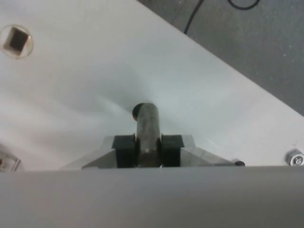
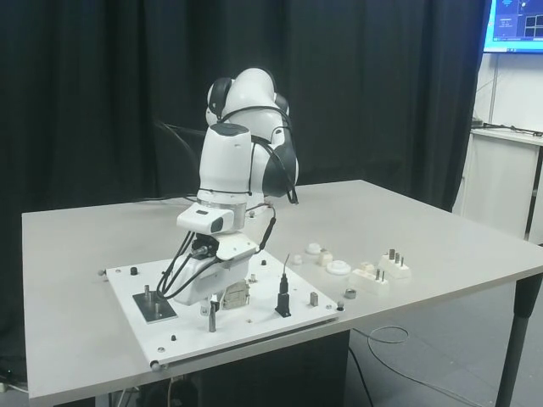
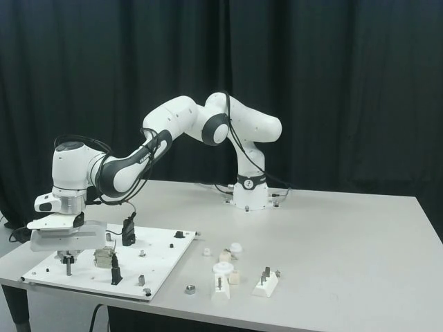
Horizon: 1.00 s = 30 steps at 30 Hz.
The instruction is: Insert round peg 3.
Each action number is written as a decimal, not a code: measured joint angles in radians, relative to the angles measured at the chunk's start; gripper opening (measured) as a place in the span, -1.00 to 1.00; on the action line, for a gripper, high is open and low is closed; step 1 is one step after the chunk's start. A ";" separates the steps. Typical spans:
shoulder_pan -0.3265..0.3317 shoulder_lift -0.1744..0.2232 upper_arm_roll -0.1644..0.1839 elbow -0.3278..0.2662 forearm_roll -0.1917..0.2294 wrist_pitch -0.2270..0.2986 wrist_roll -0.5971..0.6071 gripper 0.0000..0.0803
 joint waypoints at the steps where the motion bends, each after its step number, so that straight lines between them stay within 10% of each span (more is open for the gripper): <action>1: 0.000 0.000 0.000 0.000 0.000 0.000 0.000 -0.73; 30: 0.000 0.003 0.000 0.004 0.000 -0.013 0.000 -0.73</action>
